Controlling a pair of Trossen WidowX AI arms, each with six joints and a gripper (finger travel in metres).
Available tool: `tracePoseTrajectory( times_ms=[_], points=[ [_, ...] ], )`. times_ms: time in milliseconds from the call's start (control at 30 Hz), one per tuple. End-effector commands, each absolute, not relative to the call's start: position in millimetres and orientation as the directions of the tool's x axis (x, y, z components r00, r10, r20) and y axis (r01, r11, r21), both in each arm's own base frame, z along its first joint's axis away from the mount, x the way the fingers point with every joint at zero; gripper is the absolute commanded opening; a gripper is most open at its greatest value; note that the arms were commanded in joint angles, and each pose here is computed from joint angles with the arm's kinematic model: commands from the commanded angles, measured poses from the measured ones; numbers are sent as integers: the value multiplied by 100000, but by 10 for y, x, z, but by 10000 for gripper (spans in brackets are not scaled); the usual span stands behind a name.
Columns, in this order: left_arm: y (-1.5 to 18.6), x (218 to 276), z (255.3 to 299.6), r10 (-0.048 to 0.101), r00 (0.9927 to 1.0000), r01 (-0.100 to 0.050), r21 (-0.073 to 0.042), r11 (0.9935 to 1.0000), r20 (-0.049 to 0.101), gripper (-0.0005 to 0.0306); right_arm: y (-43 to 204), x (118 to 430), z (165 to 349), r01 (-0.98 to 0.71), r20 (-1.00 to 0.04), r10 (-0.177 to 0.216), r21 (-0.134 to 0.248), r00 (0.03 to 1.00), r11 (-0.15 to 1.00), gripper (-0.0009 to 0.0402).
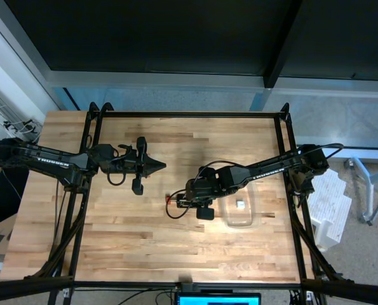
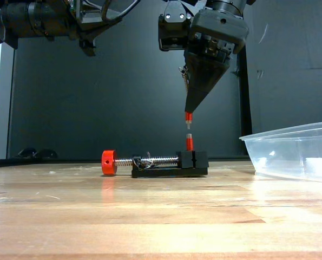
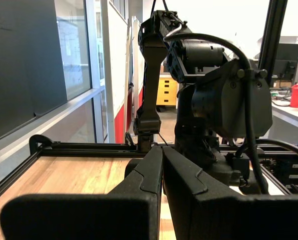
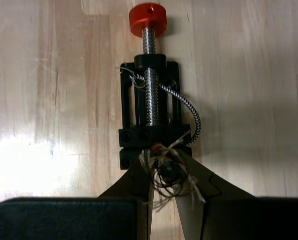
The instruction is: Pick the RCA connector and install on taskboard
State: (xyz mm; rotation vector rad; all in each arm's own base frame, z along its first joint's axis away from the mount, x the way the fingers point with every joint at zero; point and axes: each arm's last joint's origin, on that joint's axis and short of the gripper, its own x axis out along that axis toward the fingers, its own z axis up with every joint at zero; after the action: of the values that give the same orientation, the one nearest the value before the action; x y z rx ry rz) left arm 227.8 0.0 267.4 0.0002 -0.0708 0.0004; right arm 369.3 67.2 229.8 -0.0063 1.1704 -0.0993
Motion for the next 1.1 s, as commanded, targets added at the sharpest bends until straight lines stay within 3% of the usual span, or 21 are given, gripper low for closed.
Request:
tracePoseTrajectory(
  times_ms=[33, 1100],
  points=[
    [1, 2279, 2673, 76, 99752, -77, 15, 100000, 7032, 0, 671, 3684, 2274, 7449, -92146, -8196, -5785, 37973, 99554, 0],
    [1, 2279, 2673, 76, 99752, -77, 15, 100000, 7032, 0, 664, 3684, 2198, 7756, -91604, -8010, -5378, 39300, 99554, 0]
  ],
)
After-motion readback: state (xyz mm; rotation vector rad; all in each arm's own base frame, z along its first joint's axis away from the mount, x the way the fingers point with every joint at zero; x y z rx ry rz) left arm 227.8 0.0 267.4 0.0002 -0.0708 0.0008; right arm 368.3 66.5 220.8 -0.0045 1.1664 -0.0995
